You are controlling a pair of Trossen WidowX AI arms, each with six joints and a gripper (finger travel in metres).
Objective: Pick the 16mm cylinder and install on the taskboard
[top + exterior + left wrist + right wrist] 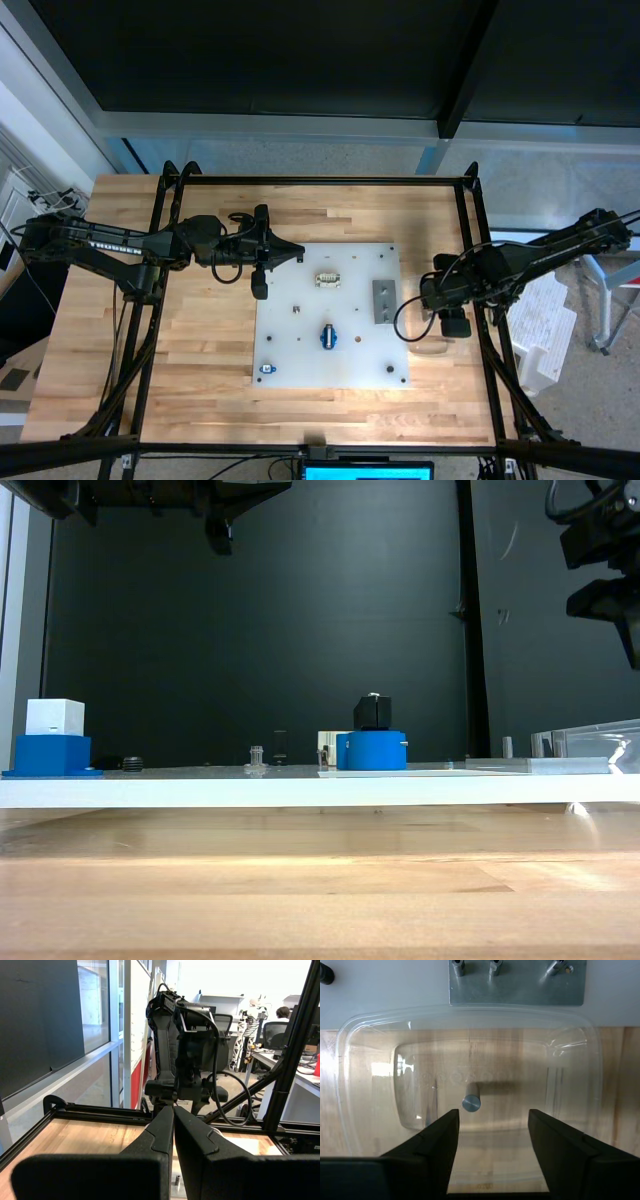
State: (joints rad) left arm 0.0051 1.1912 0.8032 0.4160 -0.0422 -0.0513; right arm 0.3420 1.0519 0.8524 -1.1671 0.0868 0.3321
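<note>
Right pincer (493, 1113): released, jaws spread wide, positioned above the clear plastic tray (365, 1030) at the right-hand edge of the taskboard (300, 345). It grasps nothing.

16mm cylinder (471, 1098): lying on its side on the floor of the tray, one round end face towards the right wrist camera. It sits between the lines of the two open fingers (437, 1132) and touches neither.

Tray: rests on the wooden surface (200, 390), its far rim against the taskboard edge, just beside the grey metal block (515, 985). Small upright pegs stand on that block.

Left pincer (292, 253): clenched, fingers pressed together with nothing between them. It is held high over the taskboard's far left corner and points across towards the right arm, well apart from the tray.

Blue fitting (376, 750): standing upright on the taskboard, near its middle.
</note>
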